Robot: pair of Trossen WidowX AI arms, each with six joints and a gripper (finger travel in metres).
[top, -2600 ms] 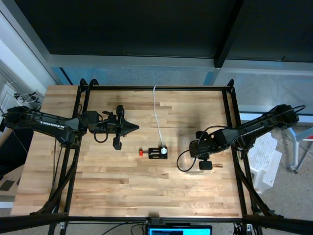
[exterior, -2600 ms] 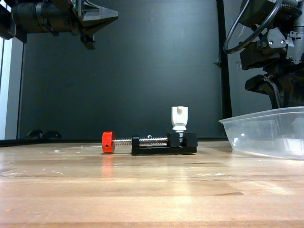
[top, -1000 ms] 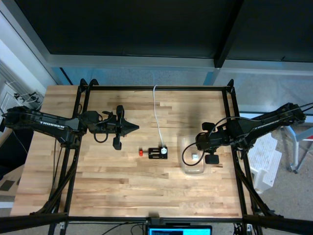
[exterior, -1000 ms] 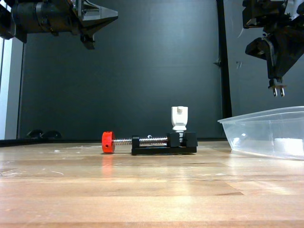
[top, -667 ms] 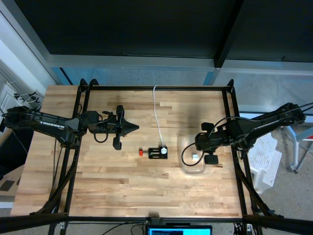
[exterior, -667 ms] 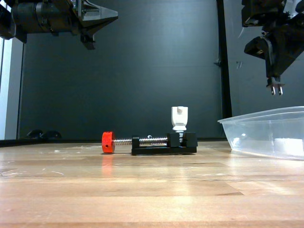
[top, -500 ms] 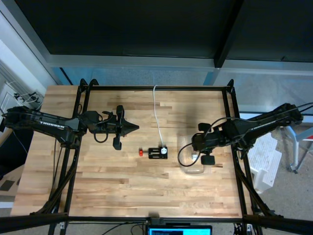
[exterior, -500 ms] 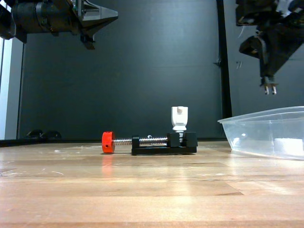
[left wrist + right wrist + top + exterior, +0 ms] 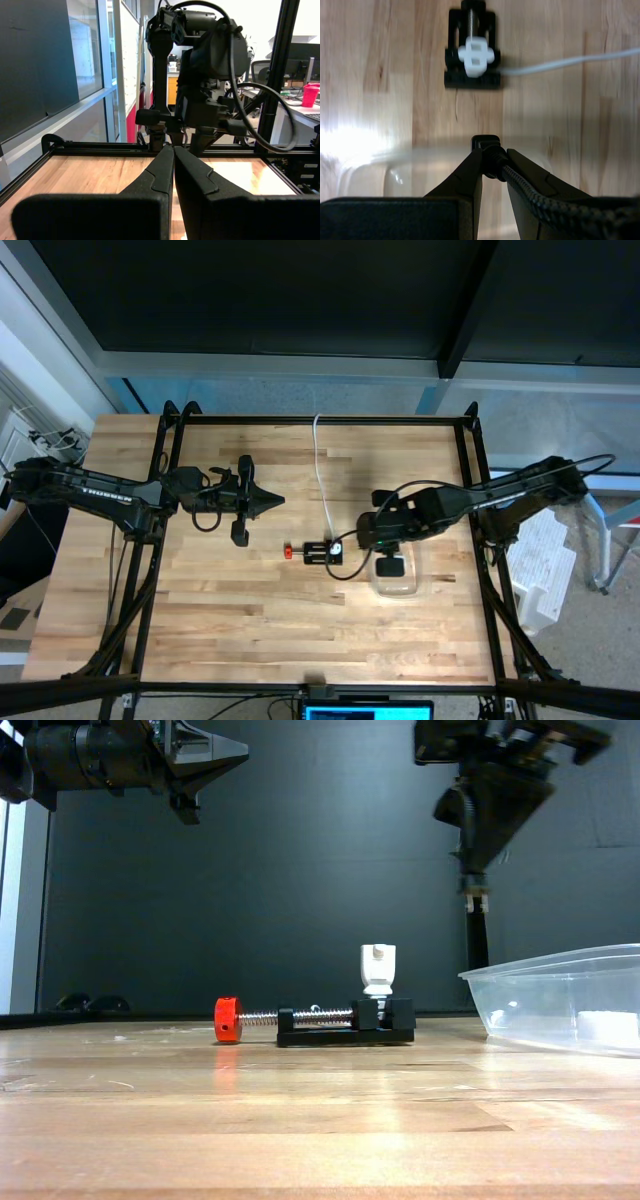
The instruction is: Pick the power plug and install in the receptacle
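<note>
Gleaming wooden table (image 9: 250, 620), dark wall (image 9: 300, 870) behind; right gripper (image 9: 476, 872) clamped on power plug (image 9: 486, 142) near receptacle (image 9: 377, 965), left gripper (image 9: 173, 150) closed, aloft

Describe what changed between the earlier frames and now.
The right gripper came up out of the clear tray with the power plug clamped, then carried it toward the left arm's side. It now hangs high, close to the receptacle but not yet over it. The left gripper, vise and tray stayed put.
</note>
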